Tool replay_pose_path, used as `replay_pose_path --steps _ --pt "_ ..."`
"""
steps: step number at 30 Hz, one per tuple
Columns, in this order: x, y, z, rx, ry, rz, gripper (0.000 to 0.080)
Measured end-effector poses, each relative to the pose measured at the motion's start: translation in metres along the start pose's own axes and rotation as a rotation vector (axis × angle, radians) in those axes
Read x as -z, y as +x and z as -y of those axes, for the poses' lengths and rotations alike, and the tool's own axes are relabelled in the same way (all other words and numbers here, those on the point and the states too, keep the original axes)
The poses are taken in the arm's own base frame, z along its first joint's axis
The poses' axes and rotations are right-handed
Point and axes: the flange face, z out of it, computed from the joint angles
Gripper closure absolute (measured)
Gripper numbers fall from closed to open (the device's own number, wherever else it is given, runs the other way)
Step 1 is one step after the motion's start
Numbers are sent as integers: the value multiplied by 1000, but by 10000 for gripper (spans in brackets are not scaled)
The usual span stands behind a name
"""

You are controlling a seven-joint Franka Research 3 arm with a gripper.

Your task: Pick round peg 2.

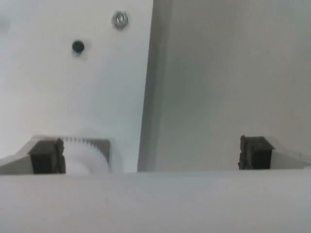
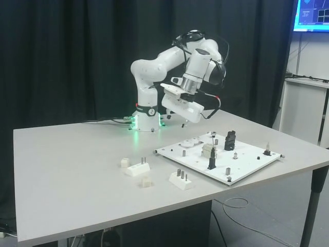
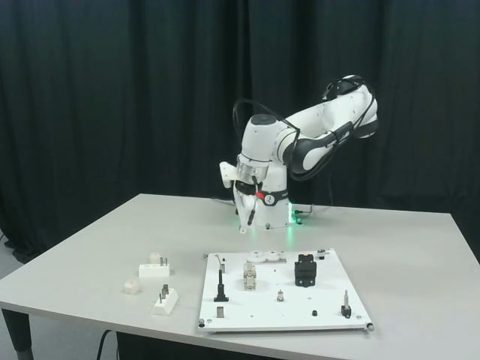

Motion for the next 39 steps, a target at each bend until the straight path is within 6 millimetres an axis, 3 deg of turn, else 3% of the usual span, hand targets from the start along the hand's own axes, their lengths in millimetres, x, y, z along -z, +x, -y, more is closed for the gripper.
replay_pose_path --steps 21,39 --pt "-4 62 39 -89 148 18 3" --pt "-26 121 60 -141 171 149 3"
